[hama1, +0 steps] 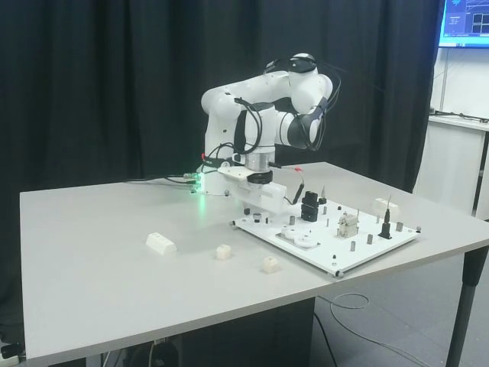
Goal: Remove bolt 4.
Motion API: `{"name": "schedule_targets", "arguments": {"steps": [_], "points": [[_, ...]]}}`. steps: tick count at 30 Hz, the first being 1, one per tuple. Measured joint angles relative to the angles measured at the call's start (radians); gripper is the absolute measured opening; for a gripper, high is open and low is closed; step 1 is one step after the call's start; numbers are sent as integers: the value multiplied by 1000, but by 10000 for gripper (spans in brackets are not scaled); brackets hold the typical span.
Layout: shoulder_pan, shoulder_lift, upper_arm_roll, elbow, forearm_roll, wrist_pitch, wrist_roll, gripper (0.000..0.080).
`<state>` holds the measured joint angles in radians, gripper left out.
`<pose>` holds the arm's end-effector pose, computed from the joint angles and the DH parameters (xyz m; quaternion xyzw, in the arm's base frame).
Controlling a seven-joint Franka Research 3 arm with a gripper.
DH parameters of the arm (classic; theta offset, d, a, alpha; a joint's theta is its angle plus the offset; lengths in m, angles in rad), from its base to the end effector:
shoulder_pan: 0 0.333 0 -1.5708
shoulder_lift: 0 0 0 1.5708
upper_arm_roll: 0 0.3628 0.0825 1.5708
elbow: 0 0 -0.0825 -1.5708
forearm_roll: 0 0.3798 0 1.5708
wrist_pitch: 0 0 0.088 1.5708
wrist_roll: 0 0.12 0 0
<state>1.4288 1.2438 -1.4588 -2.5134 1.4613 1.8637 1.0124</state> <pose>0.4240 -0.0142 0.2040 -0.5146 0.8573 0.0175 0.0002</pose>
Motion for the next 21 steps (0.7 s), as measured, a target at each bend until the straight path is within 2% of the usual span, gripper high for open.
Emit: {"name": "schedule_targets", "arguments": {"steps": [9,21], "points": [[-7,3,22,-1,17,6,1,800],[-6,3,20,1,17,6,-1,800]]}}
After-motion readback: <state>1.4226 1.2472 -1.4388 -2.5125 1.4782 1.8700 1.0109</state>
